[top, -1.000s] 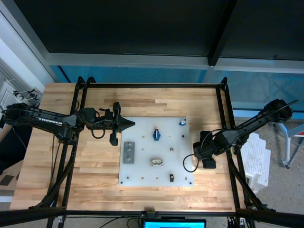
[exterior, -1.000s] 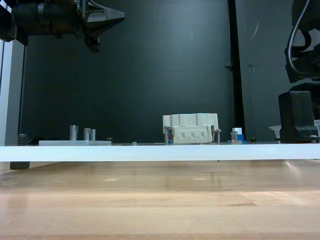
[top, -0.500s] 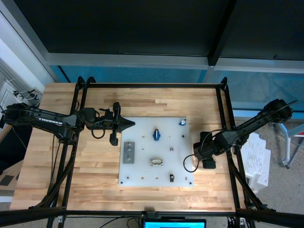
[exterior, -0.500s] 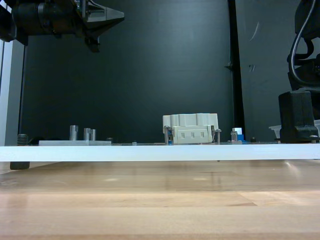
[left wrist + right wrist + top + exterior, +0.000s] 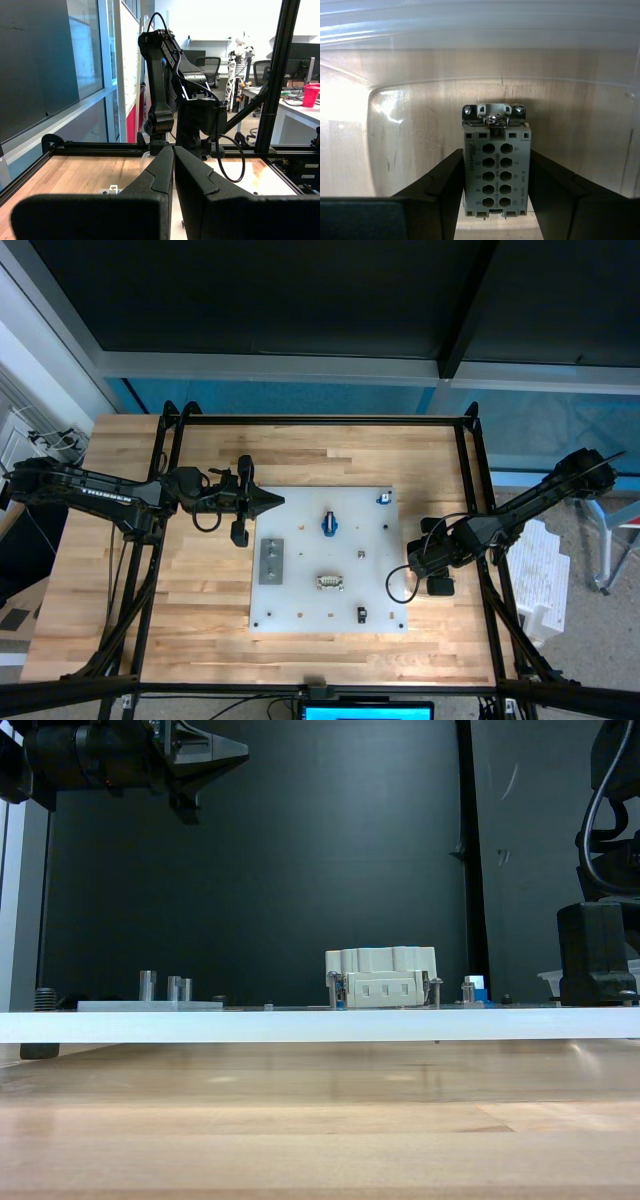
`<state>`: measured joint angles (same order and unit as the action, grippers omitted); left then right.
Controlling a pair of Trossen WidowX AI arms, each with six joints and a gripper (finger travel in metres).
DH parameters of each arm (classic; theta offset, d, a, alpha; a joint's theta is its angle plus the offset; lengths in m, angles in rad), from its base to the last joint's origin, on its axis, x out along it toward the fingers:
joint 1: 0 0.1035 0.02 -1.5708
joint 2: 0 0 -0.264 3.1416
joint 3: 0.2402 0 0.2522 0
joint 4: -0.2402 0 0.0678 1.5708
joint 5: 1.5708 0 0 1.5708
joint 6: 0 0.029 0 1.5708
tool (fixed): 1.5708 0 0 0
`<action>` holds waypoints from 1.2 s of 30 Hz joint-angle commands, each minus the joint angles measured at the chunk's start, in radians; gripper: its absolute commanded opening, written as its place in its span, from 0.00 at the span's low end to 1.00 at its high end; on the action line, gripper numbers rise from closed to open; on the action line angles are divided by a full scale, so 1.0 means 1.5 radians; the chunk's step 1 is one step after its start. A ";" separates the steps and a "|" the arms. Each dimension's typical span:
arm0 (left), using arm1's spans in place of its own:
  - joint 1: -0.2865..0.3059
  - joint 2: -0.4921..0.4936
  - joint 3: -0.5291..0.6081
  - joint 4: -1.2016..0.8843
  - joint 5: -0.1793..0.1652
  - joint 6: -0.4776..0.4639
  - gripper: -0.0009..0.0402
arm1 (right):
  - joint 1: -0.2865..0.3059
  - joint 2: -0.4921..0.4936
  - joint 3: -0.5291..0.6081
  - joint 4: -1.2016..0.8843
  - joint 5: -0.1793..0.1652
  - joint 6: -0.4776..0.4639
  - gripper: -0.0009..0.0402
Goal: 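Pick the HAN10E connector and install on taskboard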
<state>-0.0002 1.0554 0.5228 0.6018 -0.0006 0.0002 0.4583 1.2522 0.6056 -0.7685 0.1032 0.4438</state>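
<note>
As L claw (image 5: 278, 500) hovers by taskboard (image 5: 300, 605), R claw (image 5: 496, 154) alongside pinches HAN10E connector (image 5: 496, 172).

Matt plastic HAN10E connector (image 5: 496, 172) w/ shiny metal screw (image 5: 494, 118); smooth wood table (image 5: 200, 620).

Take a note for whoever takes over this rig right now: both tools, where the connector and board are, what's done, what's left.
Left tool: shut, empty, parked high over the taskboard's far left corner.
Right tool: low, just off the board's right edge, fingers closed on both sides of the HAN10E connector inside the clear tray.
Done: connector gripped; cannot tell if lifted.
Left: lift it out, carry it over the board, install it, probably at the beige connector housing near the board's front middle.
</note>
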 commanded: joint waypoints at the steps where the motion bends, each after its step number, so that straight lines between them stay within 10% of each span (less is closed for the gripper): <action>1: 0.000 0.000 0.000 0.000 0.000 0.000 0.02 | 0.000 0.000 0.001 0.000 0.001 0.001 0.30; 36: 0.000 0.000 0.000 0.000 0.000 0.000 0.02 | 0.000 -0.067 0.180 -0.229 0.000 0.001 0.11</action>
<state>-0.0002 1.0554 0.5228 0.6022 -0.0002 -0.0002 0.4583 1.1511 0.8703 -1.1141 0.1036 0.4450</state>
